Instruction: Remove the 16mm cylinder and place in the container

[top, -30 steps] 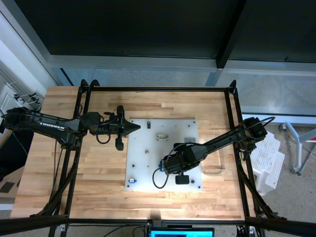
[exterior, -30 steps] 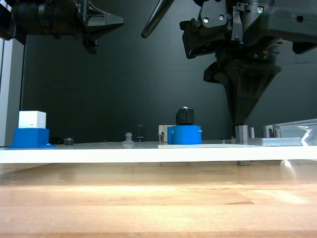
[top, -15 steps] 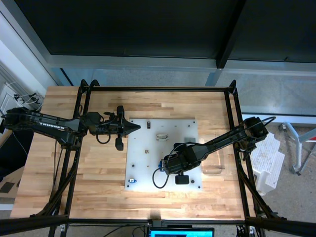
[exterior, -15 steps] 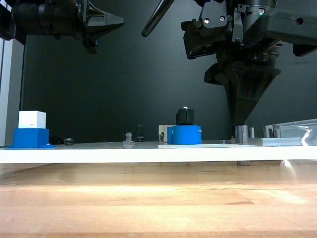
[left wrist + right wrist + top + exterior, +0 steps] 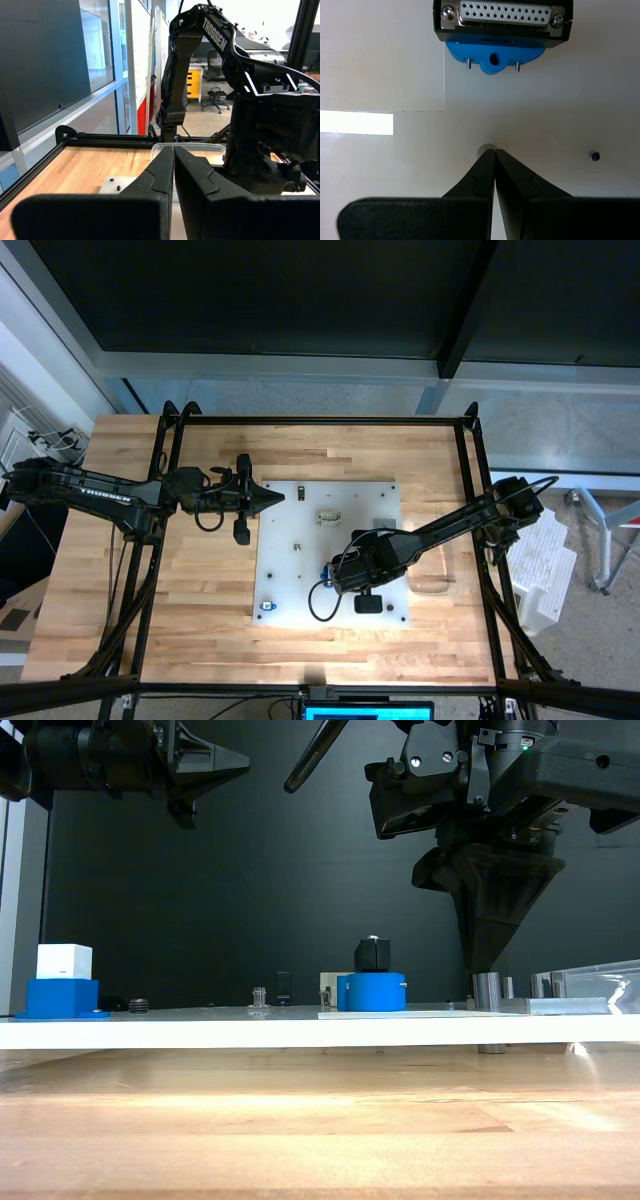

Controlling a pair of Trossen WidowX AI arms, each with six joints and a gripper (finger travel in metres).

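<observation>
16mm cylinder (image 5: 485, 147) mostly hidden behind right gripper (image 5: 494, 151) jaws — container (image 5: 600, 982) edge-cropped.

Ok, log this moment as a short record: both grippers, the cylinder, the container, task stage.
left gripper: shut, held high beside the white board's left edge
right gripper: shut, pointing down, tips directly over the 16mm cylinder; contact unclear
16mm cylinder: upright in the white board
container: on the table right of the board
task stage: cylinder not yet removed
</observation>
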